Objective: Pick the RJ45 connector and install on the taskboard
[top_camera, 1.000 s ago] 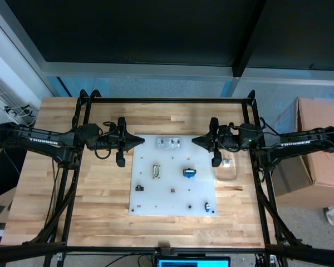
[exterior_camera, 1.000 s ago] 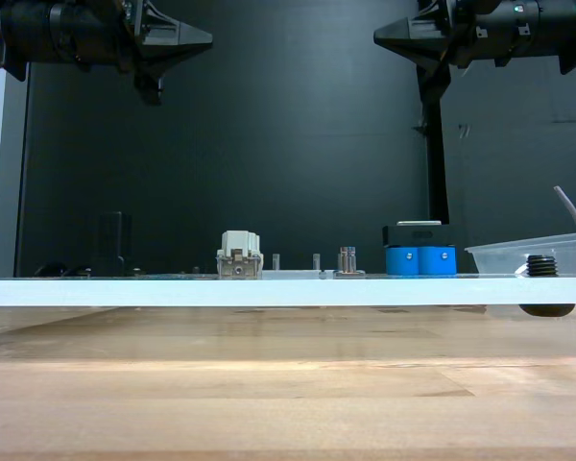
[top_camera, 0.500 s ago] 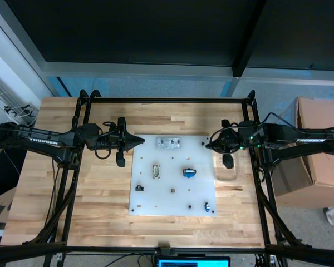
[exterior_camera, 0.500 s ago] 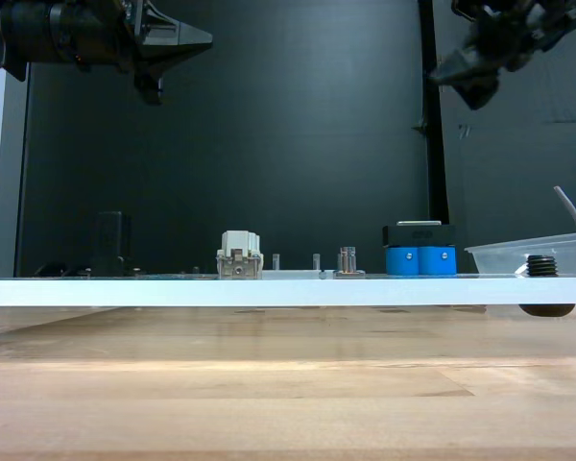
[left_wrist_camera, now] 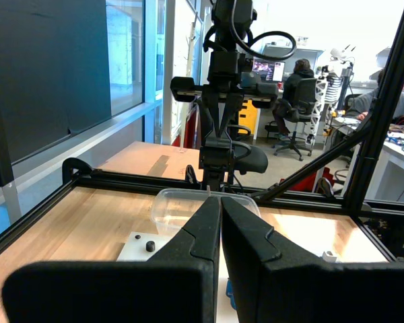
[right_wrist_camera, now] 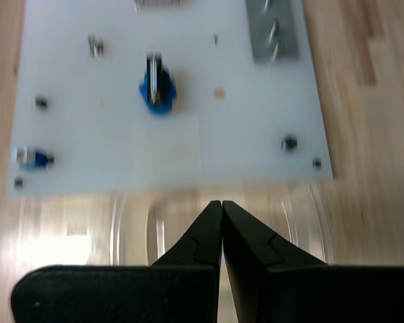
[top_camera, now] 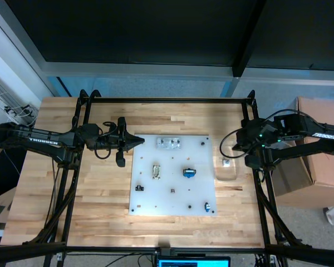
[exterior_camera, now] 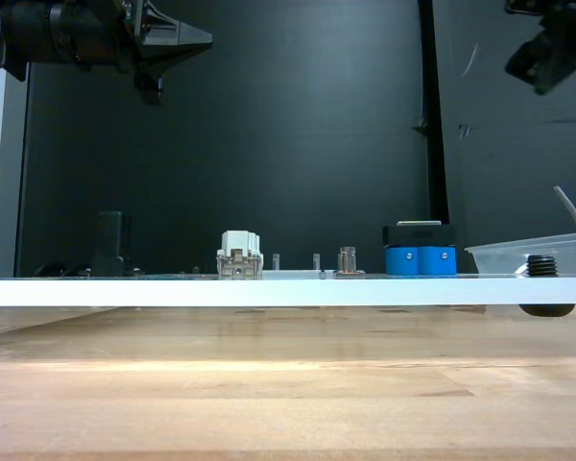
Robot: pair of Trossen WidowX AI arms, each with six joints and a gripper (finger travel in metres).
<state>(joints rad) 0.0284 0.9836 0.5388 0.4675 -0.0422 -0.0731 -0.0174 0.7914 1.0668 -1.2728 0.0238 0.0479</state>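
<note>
You are at the pick step, by my reading, with nothing grasped yet. The RJ45 connector is lying free in the clear tray, which is sitting on the table just beside the right edge of the taskboard. It is well clear of any seat.

Your right tool is hanging high over the tray's far side and tilting down toward the board. Its fingers are pressing together with nothing between them. Your left tool is hovering high by the board's far left corner, equally closed and empty.

To do this step well, you are going to need the right tool opened wide before descending. Be centring it over the connector rather than over the tray wall, and coming down plumb so neither finger is catching the rim. Closing across the connector's narrower sides would probably be giving you the steadier hold for the insertion.

As for its heading, the connector is showing only as a small pale block from above. I am unable to tell its long axis or which way its mating end is pointing, and the right wrist view is not showing it either.
</note>
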